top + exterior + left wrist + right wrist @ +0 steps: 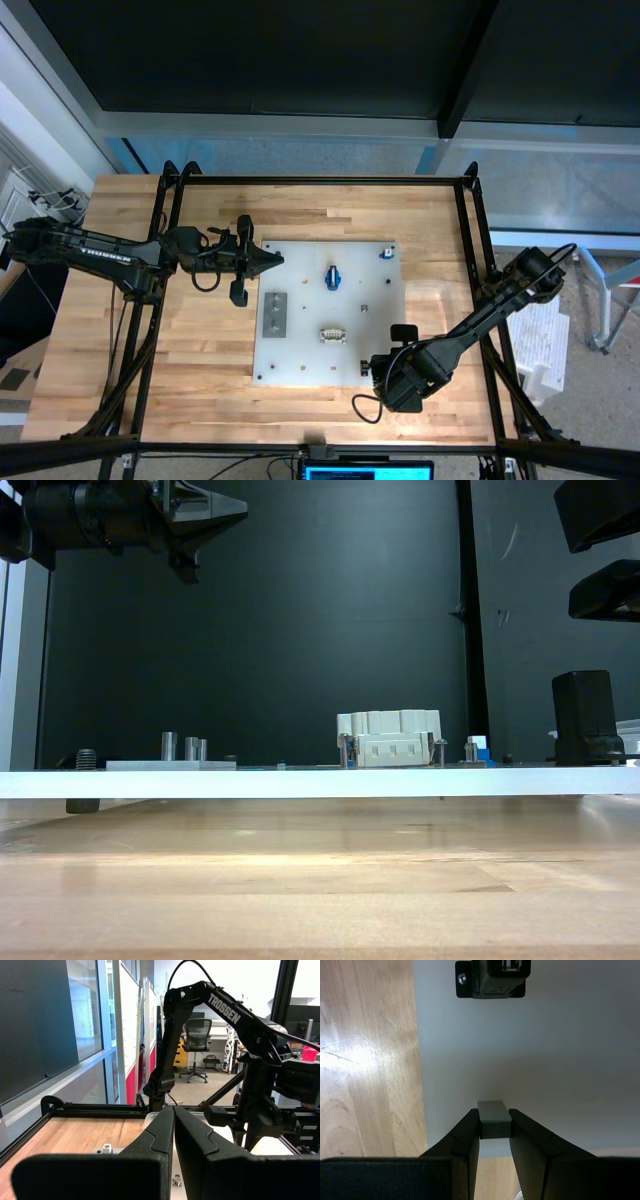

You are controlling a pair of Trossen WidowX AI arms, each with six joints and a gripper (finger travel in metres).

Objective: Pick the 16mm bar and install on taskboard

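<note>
Only wrist-seen: bar (494, 1118) in right gripper (494, 1126)

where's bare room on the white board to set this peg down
Bare: near strip of white square taskboard, bordered by grey metal block and silver connector. Crowded: near-right corner under right hand gripping dull-grey peg; far-left corner under left hand.

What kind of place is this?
Probably a robotics lab in an office: an office chair and glass partitions behind a framed wooden table. The left end effector hovers shut above the taskboard's far-left corner; the right end effector holds the 16mm bar over its near-right corner.
</note>
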